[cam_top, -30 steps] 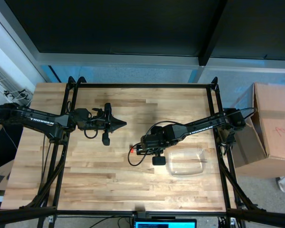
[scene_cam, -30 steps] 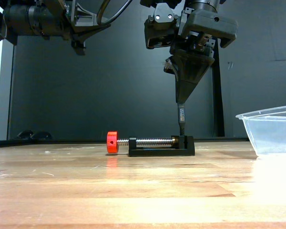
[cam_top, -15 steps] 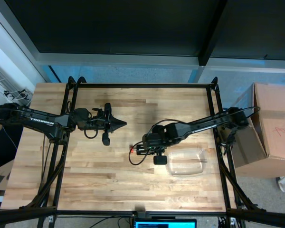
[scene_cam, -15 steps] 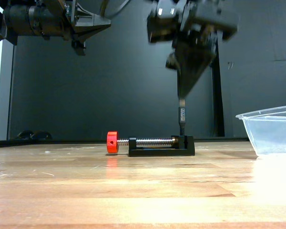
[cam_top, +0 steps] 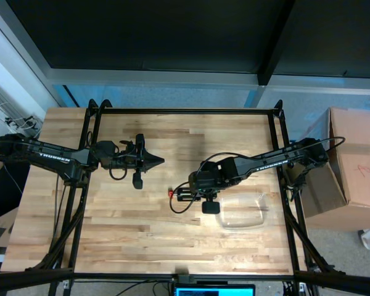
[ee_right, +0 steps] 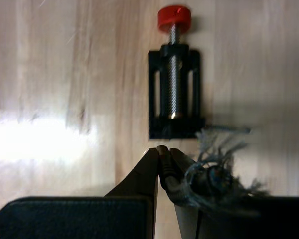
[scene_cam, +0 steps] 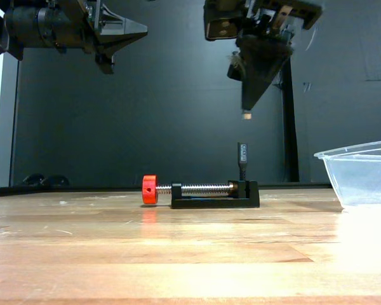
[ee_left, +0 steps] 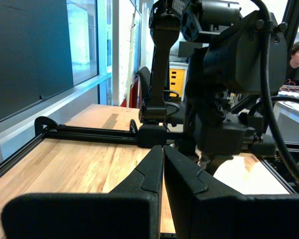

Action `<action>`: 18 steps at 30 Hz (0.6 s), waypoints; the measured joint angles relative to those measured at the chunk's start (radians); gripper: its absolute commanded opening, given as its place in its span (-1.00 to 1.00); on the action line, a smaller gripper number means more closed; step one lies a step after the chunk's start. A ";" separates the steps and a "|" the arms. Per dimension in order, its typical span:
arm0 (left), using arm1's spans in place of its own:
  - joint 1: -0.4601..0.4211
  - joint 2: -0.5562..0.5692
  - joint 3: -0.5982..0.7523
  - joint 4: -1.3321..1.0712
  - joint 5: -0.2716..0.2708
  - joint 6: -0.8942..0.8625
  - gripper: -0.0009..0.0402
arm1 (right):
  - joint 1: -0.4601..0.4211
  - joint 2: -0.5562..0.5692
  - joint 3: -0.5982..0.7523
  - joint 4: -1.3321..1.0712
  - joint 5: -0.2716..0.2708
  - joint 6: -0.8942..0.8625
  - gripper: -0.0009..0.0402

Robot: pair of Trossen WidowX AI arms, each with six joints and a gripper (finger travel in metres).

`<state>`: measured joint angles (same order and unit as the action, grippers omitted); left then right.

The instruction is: Remove the USB-C connector from the USB-C receptacle and place in the container

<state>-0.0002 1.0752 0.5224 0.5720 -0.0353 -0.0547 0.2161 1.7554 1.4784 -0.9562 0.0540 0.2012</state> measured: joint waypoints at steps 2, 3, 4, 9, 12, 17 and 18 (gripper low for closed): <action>0.000 0.000 0.000 0.001 0.000 0.000 -0.96 | 0.017 -0.008 -0.002 -0.017 -0.004 0.018 -0.96; 0.000 0.000 0.000 0.001 0.000 0.000 -0.96 | 0.026 -0.013 -0.007 -0.019 -0.004 0.029 -0.96; 0.000 0.000 0.000 0.001 0.000 0.000 -0.96 | 0.039 -0.022 -0.015 -0.022 -0.005 0.040 -0.96; 0.000 0.000 0.000 -0.007 0.000 0.000 -0.96 | 0.095 -0.072 -0.075 -0.021 -0.002 0.131 -0.96; 0.000 0.000 0.000 -0.020 0.000 0.000 -0.96 | 0.129 -0.101 -0.116 -0.019 0.006 0.188 -0.96; 0.000 0.000 0.000 -0.024 0.000 0.000 -0.96 | 0.183 -0.161 -0.207 -0.016 0.006 0.281 -0.96; 0.000 0.000 0.000 -0.024 0.000 0.000 -0.96 | 0.192 -0.174 -0.228 -0.016 0.006 0.301 -0.96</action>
